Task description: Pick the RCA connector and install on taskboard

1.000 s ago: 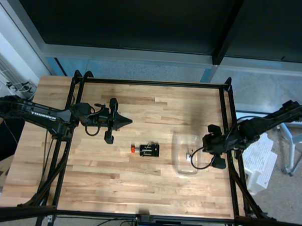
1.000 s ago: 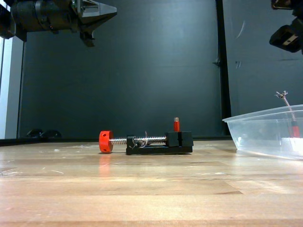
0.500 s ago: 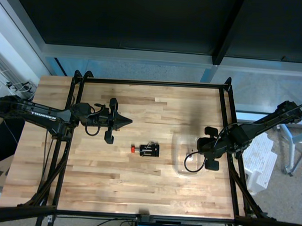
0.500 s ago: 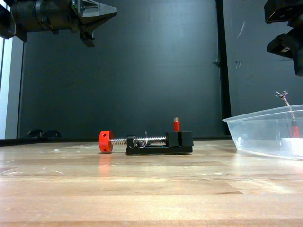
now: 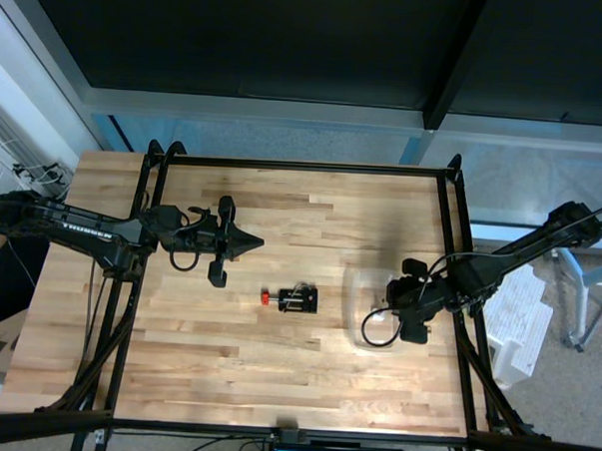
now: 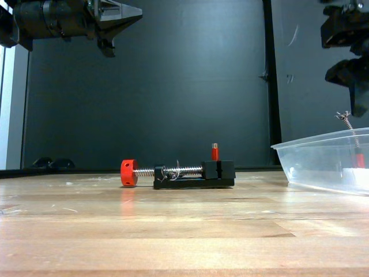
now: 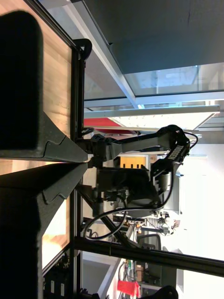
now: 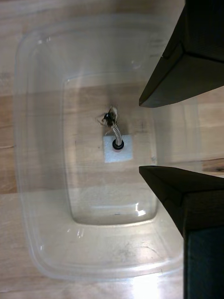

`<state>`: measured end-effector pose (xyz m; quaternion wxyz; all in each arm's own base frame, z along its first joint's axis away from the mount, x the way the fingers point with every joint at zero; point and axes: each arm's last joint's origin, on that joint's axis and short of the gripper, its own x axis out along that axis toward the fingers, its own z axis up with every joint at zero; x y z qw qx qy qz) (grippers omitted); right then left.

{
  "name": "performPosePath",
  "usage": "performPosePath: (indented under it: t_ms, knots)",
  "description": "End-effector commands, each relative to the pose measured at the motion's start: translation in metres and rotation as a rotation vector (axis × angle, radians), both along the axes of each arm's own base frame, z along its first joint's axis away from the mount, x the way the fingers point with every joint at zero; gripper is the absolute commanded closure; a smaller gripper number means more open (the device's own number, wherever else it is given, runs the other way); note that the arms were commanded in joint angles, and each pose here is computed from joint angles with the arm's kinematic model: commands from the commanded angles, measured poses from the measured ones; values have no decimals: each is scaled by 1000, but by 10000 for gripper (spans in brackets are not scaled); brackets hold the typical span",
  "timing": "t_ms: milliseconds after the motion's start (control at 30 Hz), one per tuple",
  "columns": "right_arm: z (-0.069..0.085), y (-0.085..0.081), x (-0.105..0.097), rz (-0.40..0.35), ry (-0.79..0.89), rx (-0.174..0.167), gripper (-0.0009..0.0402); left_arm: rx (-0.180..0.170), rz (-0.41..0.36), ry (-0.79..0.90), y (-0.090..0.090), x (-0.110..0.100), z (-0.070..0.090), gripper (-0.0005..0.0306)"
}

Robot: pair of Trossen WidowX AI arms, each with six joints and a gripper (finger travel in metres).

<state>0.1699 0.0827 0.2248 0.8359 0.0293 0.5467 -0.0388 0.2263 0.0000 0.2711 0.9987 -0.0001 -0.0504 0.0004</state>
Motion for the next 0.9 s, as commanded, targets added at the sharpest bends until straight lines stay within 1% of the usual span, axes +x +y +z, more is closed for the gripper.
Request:
performPosePath:
  t_ms: [33, 167, 333, 500, 733, 900]
  knots:
    - [-10, 2, 3, 0, -16, 9, 220, 0, 0, 0, 0, 0, 0, 300]
    - [-22, 3, 5, 0, -1, 0, 220, 0, 0, 0, 0, 0, 0, 300]
    - [-33, 5, 9, 1, -29, 15, 221, 0, 0, -1, 0, 0, 0, 300]
    - [-40, 6, 11, 5, -31, 10, 225, 0, 0, 0, 0, 0, 0, 300]
    - [-47, 8, 15, 27, -26, -10, 226, 0, 0, 0, 0, 0, 0, 300]
    - [-53, 8, 16, 22, -37, -13, 226, 0, 0, 0, 0, 0, 0, 300]
